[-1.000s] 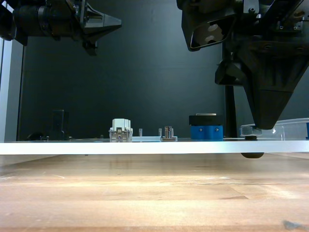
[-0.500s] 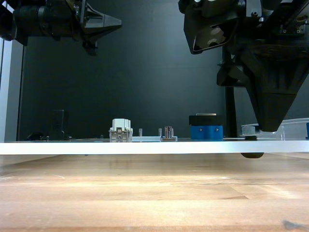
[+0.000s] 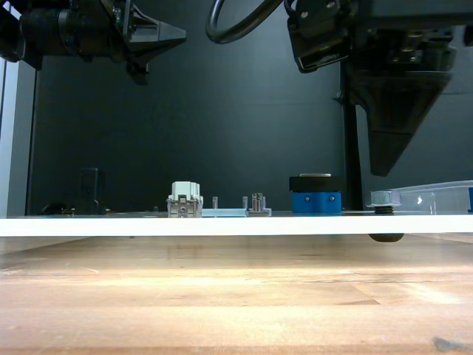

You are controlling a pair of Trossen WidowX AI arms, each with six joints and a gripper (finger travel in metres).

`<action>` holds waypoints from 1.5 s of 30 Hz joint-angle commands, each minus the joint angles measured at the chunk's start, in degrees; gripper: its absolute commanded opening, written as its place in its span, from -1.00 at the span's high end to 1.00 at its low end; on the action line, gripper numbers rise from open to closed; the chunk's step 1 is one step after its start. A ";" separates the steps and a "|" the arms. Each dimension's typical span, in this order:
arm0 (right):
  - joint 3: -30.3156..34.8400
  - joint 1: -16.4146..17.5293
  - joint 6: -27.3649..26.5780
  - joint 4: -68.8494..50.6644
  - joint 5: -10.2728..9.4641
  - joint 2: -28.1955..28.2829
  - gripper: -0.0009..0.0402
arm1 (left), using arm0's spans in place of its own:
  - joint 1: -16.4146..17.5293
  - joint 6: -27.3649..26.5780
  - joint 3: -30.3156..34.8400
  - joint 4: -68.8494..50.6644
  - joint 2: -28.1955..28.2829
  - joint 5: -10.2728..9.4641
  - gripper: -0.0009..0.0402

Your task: Unfasten the M12 fastener and place in the container

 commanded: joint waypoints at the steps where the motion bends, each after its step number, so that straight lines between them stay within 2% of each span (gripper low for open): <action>1: 0.02 0.07 2.49 0.20 -2.49 -0.33 0.96 | 0.00 0.00 0.00 0.00 0.00 0.00 0.96; 5: 1.11 0.04 3.37 0.52 -6.84 -0.37 0.96 | 0.02 0.00 0.00 0.07 0.00 0.02 0.96; 7: 2.21 0.04 3.30 0.39 -7.96 -0.37 0.95 | 0.00 0.00 0.00 -0.02 0.00 0.00 0.96; 11: 4.94 0.07 2.29 -1.53 -8.07 0.09 0.82 | 0.00 0.00 0.00 0.02 0.00 0.00 0.96; 15: 6.29 0.04 1.49 -1.70 -7.74 1.07 0.47 | 0.02 0.00 0.00 0.00 0.00 0.00 0.96; 20: 7.76 -0.04 3.02 -1.68 -7.96 3.19 -0.02 | 0.00 0.00 0.00 0.00 0.00 0.00 0.96; 25: 8.04 -0.37 3.41 -1.33 -8.79 5.16 -0.28 | 0.02 0.00 0.00 0.02 0.00 0.00 0.96; 32: 8.07 -0.63 3.10 0.07 -8.83 7.65 -0.30 | 0.00 0.00 0.00 0.00 0.00 0.00 0.96; 45: 6.43 -0.96 3.08 0.07 -8.74 7.78 -0.26 | 0.02 0.00 0.00 0.02 0.00 0.00 0.96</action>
